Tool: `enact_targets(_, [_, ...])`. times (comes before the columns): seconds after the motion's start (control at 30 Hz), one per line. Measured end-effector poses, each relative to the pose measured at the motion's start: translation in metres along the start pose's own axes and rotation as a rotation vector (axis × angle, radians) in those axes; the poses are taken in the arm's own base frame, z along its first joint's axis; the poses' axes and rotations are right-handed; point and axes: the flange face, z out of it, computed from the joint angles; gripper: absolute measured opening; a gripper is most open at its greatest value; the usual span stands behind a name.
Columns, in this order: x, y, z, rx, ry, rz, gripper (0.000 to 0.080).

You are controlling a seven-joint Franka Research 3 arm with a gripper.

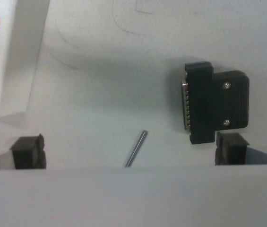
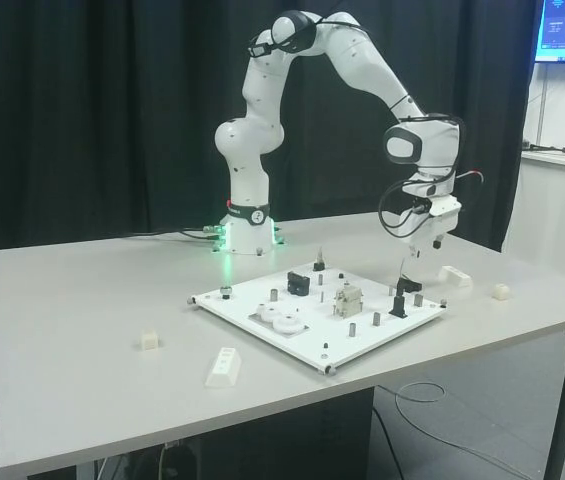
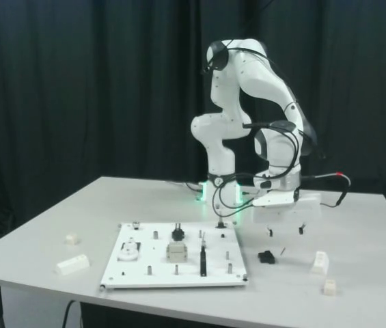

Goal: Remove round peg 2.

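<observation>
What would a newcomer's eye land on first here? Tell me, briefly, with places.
First the white arm, arching from its green-lit base at the back of the grey table, its gripper open above bare tabletop beside the white board. Under the gripper lie a thin grey pin and a black connector.

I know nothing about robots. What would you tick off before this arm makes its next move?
1. Gripper open, holding nothing: ok.
2. Thin peg lying flat on the grey table, off the white board: ok.
3. Peg apart from the black connector: ok.
4. Gripper raised off the table, as the second room view shows: ok.
5. This peg is round peg 2: cannot tell.
</observation>
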Motion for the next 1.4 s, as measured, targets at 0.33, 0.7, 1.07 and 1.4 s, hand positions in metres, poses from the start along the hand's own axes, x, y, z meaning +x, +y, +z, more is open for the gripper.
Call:
enact_targets(0.33, [-0.001,-0.001,-0.001,-0.011,0.01,-0.01,0.08])
enact_targets(0.7, [-0.008,-0.007,-0.004,-0.045,0.033,-0.068,0.08])
enact_targets(1.07, [-0.006,-0.012,-0.003,-0.051,0.045,-0.079,0.08])
enact_targets(1.4, [-0.001,-0.018,0.004,-0.057,0.045,-0.067,0.08])
